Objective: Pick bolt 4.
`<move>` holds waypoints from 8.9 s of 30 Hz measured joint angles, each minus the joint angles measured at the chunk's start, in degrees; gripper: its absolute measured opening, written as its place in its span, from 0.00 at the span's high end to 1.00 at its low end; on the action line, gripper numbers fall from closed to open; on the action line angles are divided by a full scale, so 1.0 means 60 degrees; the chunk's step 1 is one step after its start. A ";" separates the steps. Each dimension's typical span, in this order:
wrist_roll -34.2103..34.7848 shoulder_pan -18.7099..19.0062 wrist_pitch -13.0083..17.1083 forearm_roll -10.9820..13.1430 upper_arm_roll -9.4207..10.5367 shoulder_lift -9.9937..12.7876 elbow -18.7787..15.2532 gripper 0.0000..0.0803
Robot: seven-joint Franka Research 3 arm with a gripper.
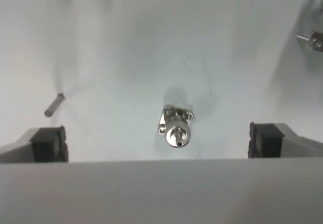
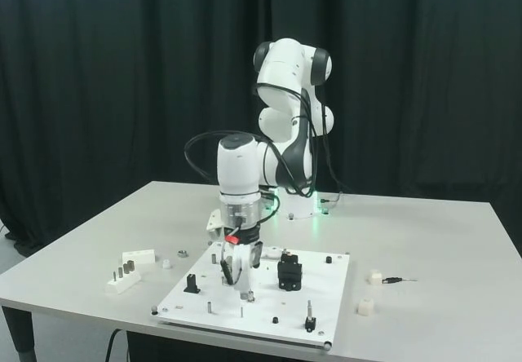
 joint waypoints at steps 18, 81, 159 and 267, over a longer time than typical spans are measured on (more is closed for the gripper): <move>-0.0247 0.0002 -0.0693 -0.0117 -0.0164 -0.0002 0.0492 0.00; -0.1464 -0.0063 -0.1148 -0.0439 -0.0415 -0.0002 0.1259 0.00; -0.9606 -0.2079 -0.0900 -0.2226 -0.1727 -0.2917 -0.3084 0.00; -1.1655 -0.2127 0.4695 0.0865 -0.2339 -0.2043 -0.6706 0.00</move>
